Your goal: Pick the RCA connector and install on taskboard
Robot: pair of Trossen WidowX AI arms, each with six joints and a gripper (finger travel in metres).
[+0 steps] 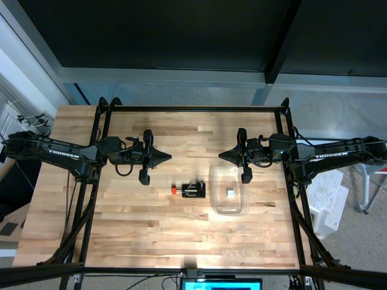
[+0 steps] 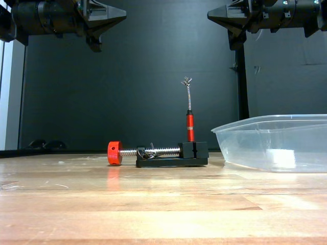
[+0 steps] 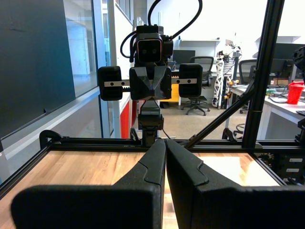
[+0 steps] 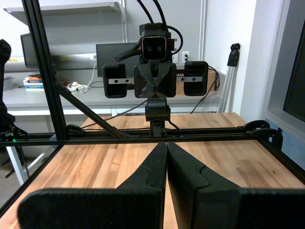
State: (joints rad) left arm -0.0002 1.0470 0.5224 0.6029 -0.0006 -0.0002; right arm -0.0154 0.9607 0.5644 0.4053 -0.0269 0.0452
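- High view: the left gripper (image 1: pixel 164 157) and the right gripper (image 1: pixel 225 156) hang over the far half of the worktop (image 1: pixel 121 211). Their tips face each other, well apart from everything below. Between them and nearer the camera lies the black vise (image 1: pixel 195 191) with its red knob (image 1: pixel 173 190). The clear tray (image 1: pixel 230 212) sits just beside the vise, with the white block (image 1: pixel 231 193) inside. Nothing darker shows on the block, and the connector cannot be made out from here.
- Low view: the connector (image 2: pixel 190 127) stands upright on the vise as a red cylinder, with its braided cable (image 2: pixel 189 99) rising straight from its top. Nothing grips it, and no cable comes up out of the tray. Both grippers are high overhead, far from it.
- Left wrist view: the left gripper's jaws are pressed together with nothing between them, over bare wood.
- Right wrist view: the right gripper's jaws are likewise closed on nothing, also over bare wood.
- Progress: picking and mounting look done, since the connector stands in the vise on its own and the block looks bare. I cannot tell whether it is pushed fully home, so at most a seating check seems left.
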